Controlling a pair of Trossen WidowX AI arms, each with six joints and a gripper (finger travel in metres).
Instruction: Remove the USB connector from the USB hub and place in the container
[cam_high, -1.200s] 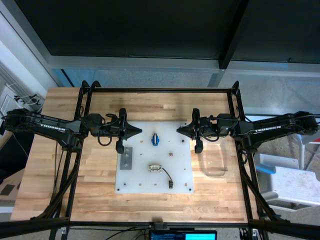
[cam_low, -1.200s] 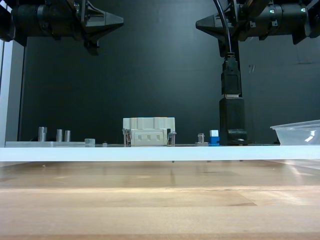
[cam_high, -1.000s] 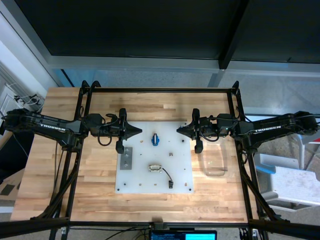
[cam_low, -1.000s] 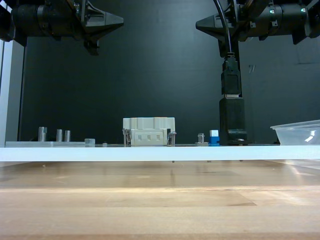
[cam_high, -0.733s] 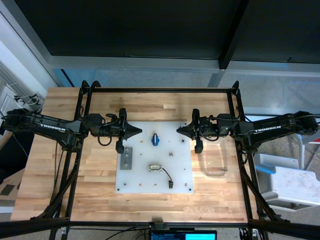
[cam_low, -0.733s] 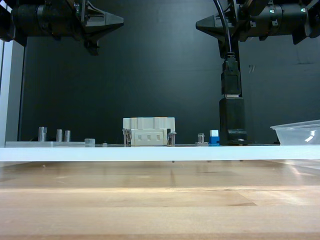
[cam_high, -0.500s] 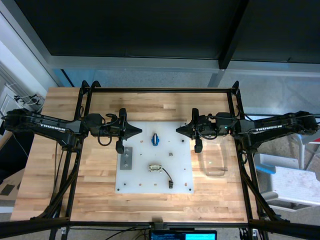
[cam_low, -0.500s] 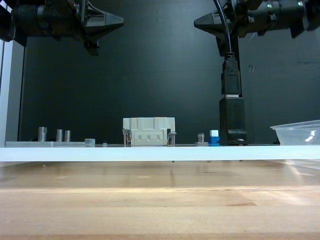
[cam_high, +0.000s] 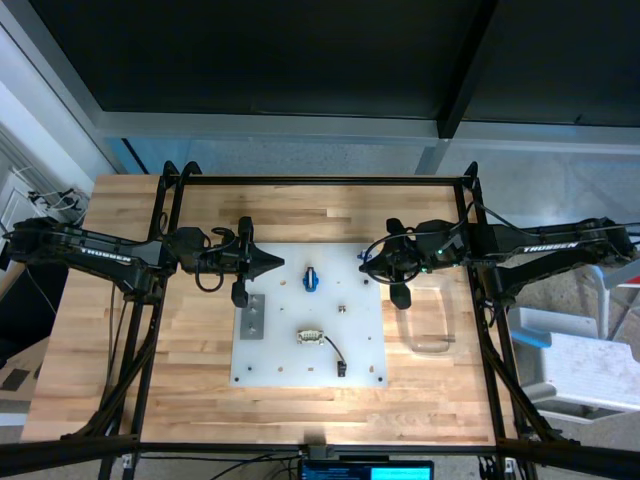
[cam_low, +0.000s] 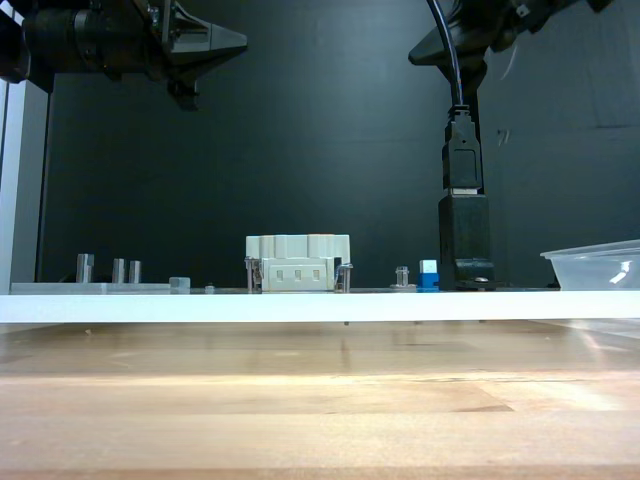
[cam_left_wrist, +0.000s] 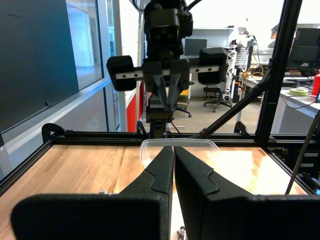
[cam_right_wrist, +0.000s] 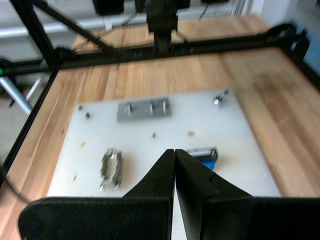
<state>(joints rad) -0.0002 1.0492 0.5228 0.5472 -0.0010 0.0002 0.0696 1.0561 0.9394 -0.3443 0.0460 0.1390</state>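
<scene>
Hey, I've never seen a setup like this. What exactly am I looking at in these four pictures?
Two robot arms stand at the left and right sides of a wooden table. One picture looks down from above. One looks level along the table top. The other two come from cameras on the arms' wrists, looking out along each hand.

The left hand and the right hand both hover shut above a white board and hold nothing.

On the board are a blue piece, a grey block, a beige connector and a small black USB hub with a black cable plugged into it. A clear tub sits on the table by the board's right edge.
</scene>
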